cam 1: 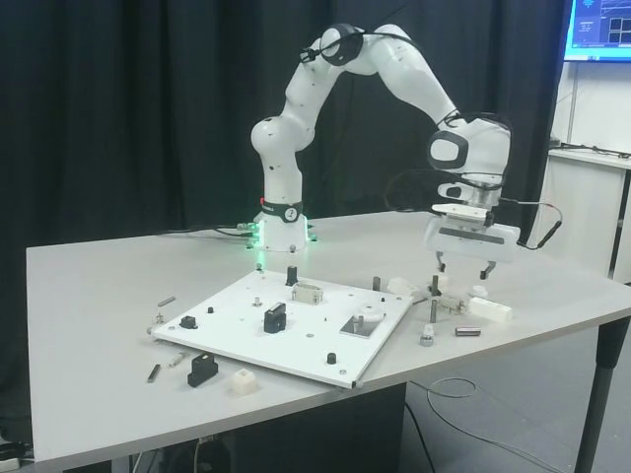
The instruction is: Remove large gear.
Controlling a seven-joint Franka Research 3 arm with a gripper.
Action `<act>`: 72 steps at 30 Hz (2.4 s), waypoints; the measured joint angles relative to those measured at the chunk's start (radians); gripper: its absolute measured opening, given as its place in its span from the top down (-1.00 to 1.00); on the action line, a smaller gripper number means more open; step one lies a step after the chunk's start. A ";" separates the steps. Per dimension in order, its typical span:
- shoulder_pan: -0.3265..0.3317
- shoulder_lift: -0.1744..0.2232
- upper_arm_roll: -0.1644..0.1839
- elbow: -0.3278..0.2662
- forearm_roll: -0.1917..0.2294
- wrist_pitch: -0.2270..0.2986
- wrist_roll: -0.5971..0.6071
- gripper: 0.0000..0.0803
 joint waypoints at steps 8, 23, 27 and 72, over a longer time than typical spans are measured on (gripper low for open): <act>-0.096 -0.046 0.009 -0.022 -0.064 -0.027 -0.072 -0.99; -0.288 -0.140 0.029 -0.117 -0.078 -0.018 -0.325 -0.99; -0.326 -0.157 0.031 -0.151 -0.077 0.015 -0.379 -0.99; -0.412 -0.048 0.042 -0.256 0.111 0.359 -0.501 -0.99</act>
